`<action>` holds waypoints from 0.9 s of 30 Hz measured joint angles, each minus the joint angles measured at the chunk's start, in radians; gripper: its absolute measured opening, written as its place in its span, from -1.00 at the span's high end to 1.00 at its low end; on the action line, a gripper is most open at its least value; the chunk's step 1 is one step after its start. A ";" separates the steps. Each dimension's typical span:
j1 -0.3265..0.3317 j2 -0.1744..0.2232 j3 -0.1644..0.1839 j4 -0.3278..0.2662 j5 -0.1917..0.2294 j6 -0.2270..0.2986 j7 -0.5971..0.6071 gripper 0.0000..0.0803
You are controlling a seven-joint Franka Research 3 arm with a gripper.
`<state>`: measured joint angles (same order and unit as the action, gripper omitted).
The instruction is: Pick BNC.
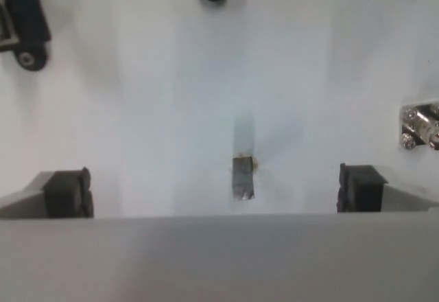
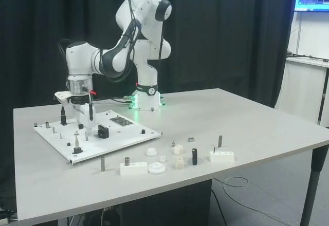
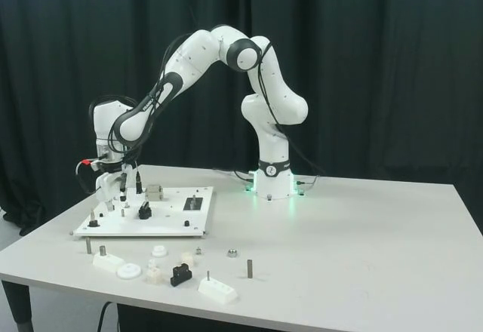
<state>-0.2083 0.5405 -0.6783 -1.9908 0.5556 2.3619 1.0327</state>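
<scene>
A white Franka arm [image 3: 189, 60] reaches over the white assembly board [image 2: 123, 133] on the grey tabletop [image 2: 247, 118]. Its gripper [image 1: 212, 189] hangs above the board, black fingers [image 1: 67, 192] spread apart and holding nothing. The metal BNC connector [image 1: 422, 125] sits on the board, off to one side of the gripper.

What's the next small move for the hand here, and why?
Probably a straight descent. In the wrist view the hand is open, its fingers well apart, with a small upright grey part on the white board roughly midway between them and nothing held. Whether that part is the BNC cannot be told. Both room views show the hand just above the board.
</scene>
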 joint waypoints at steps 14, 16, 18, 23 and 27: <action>0.000 -0.028 -0.009 0.000 0.000 -0.011 0.007 -0.99; 0.000 -0.032 -0.009 0.000 0.000 -0.014 0.007 -0.99; 0.001 -0.038 -0.009 0.000 0.000 -0.018 0.004 -0.99; 0.001 -0.055 -0.009 0.000 0.000 -0.036 -0.033 -0.99; 0.001 -0.067 -0.009 0.000 0.000 -0.044 -0.067 -0.99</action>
<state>-0.2072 0.4731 -0.6871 -1.9908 0.5556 2.3176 0.9661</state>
